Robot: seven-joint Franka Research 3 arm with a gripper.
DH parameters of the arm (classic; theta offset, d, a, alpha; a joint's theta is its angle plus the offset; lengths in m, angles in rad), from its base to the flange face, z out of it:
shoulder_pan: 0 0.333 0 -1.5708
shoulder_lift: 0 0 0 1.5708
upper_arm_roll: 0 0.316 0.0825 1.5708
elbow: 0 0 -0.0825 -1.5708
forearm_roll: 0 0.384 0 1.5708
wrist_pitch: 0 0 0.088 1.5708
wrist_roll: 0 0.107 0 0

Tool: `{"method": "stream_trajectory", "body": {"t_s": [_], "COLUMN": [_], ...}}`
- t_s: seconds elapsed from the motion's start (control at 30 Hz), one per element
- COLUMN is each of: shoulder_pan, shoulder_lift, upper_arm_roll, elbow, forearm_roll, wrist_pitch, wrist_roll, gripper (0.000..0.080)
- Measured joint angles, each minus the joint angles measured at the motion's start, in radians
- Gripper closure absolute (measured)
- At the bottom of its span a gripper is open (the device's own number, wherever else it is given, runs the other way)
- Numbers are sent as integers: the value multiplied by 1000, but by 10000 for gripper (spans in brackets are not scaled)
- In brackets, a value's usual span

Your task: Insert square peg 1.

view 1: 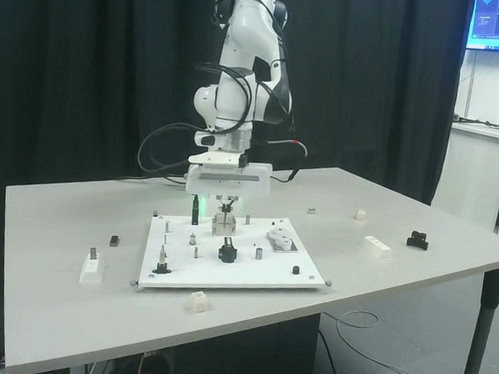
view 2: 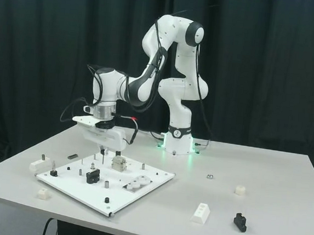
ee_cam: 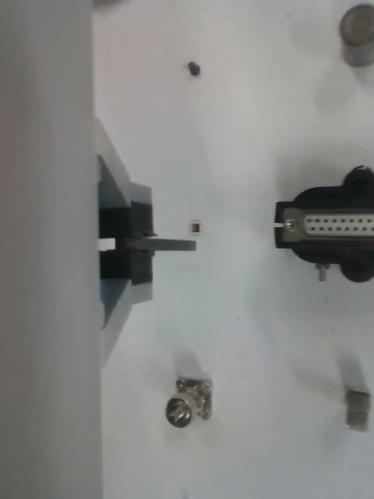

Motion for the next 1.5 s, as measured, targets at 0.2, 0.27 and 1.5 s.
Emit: {"method": "stream_trajectory", "body": {"t_s": [0.2,0.27,1.5], "shoulder_pan": [4,5,17], "shoulder_lift": [-4,-6,-12], "upper_arm_roll": [0,0,18], "elbow": [-30,-37,-107], "forearm_roll": [-2,-9,-31], "wrist_pitch": [31,38,157], "wrist_roll": [-1,-3,-4], "gripper": [776,776,776]}}
